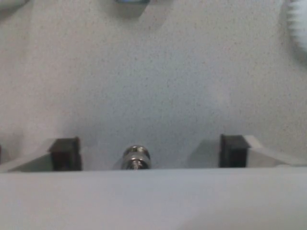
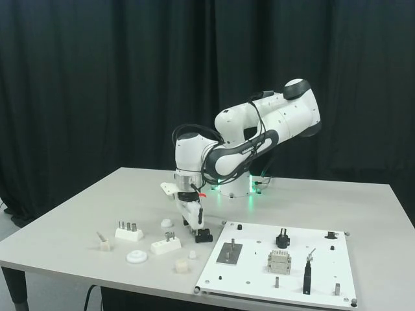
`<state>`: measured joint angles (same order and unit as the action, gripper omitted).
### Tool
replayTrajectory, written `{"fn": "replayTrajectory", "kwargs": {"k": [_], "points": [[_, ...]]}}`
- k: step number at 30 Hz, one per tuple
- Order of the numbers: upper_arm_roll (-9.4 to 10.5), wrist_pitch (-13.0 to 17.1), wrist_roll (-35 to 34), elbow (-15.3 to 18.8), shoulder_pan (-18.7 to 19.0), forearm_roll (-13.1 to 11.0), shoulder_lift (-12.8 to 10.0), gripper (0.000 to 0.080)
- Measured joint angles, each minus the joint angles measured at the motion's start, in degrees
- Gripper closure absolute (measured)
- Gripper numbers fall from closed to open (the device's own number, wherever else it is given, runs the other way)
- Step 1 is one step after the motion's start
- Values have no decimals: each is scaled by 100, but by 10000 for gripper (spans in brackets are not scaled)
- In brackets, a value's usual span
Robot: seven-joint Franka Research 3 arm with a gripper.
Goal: Pick BNC.
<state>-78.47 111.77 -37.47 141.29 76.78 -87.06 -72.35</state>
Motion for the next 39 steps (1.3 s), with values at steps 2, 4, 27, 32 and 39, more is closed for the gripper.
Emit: {"fn": "replayTrajectory", "kwargs": {"k": [2, 4, 27, 32, 39], "points": [[0, 7, 10, 4, 1, 0, -1, 3], [0, 13, 22, 8, 3, 0, -3, 3], [56, 95, 82, 11, 80, -192, -5, 678], [-30, 209, 82, 9, 119, -192, -5, 678], [-245, 277, 82, 9, 167, -104, -5, 678]]}}
